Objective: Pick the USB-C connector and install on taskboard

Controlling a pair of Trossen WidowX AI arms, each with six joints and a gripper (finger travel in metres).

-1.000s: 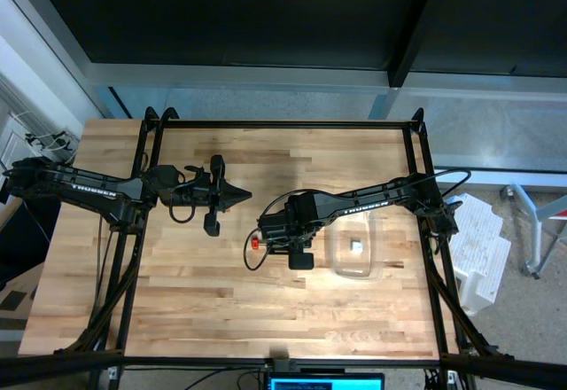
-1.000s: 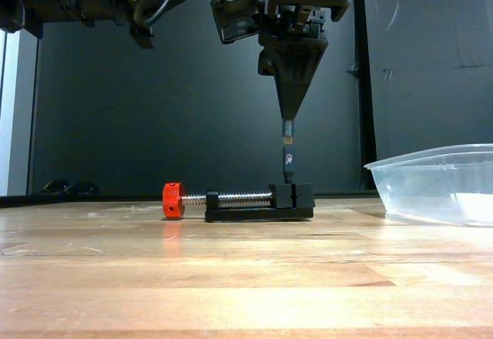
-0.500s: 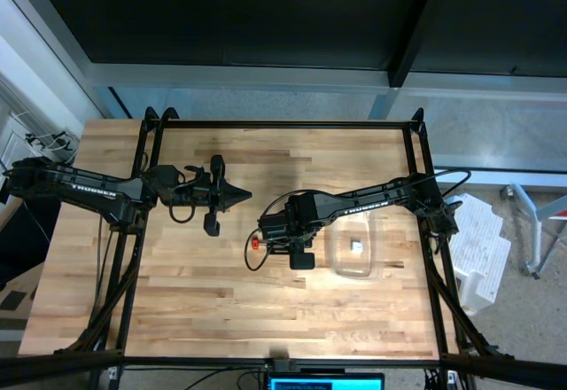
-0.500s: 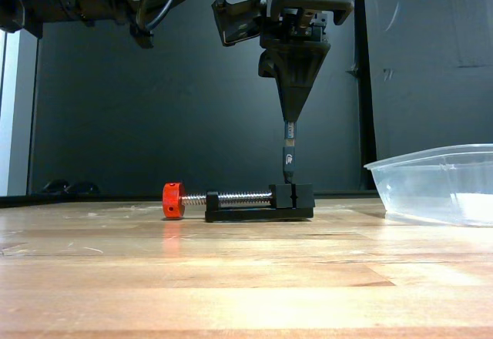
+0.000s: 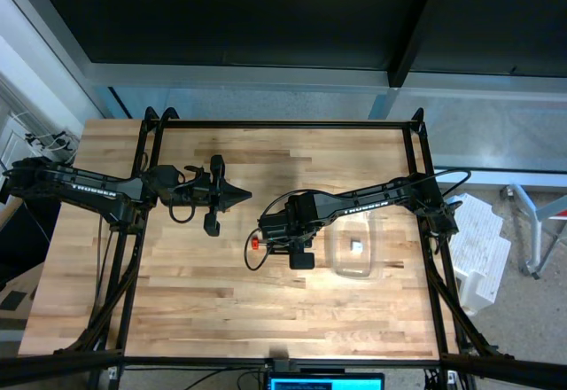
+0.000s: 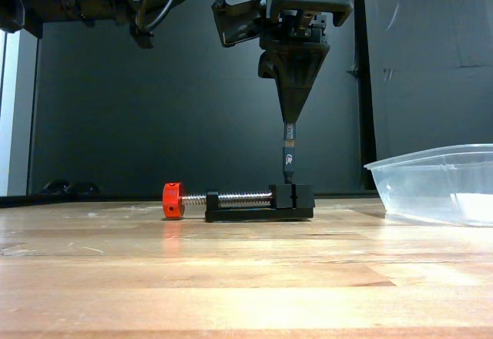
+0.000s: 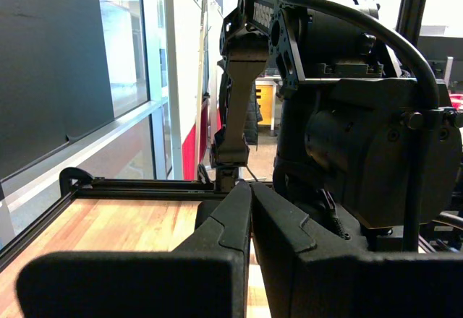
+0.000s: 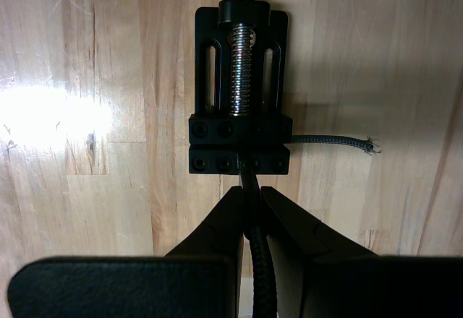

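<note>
Gripping USB-C connector (image 6: 288, 154) in right claw (image 6: 288, 122), vert, tip down, directly over block end of taskboard (image 6: 258, 200), approx tabletop centre. Pinched high on plug body to leave tip free for the socket. Touching block top w/ tip; can't tell if seated, prob mid-insert. From right wrist: straddling plug w/ fingers (image 8: 217, 224), cable routed back btwn them, lined up w/ board's screw axis for a straight push down. Red-orange knob (image 6: 173, 200) toward left edge, out of approach path. Frayed wire stub (image 8: 333, 140) flat beside block; can't tell whose. Clear tray (image 6: 431, 177) toward right edge w/ white square piece (image 5: 356, 245) inside, not part of job. Left claw (image 7: 248, 188) pressed closed, empty, parked left of centre toward far edge, well apart from board.
</note>
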